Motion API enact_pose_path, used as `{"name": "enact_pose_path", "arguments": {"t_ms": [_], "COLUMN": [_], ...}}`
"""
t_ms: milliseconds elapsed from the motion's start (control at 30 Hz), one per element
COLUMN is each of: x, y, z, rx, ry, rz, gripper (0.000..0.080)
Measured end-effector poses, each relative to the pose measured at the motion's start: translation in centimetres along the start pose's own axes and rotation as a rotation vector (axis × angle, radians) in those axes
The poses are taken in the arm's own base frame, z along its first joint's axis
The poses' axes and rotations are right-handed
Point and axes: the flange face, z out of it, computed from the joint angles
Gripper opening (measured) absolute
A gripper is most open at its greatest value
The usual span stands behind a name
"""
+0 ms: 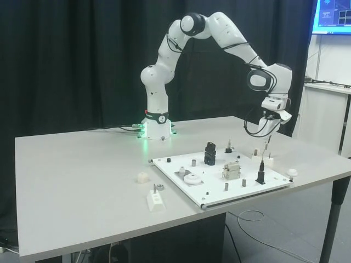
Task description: Insert square peg 2.
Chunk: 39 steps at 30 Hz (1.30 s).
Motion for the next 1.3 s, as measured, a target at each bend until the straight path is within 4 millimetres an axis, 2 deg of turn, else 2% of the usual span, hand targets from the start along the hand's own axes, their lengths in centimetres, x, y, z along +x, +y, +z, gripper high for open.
{"name": "enact_pose_path", "arguments": {"t_ms": [633, 1300], "x": [-0.4, 0.1], "y": [-0.4, -0.2], "z": [-1.0, -1.2], "rx": [0.013, 0.015], "ry": [0.009, 0.015], "rz": [-0.009, 0.0], "gripper": [0.0074, 0.0074]}}
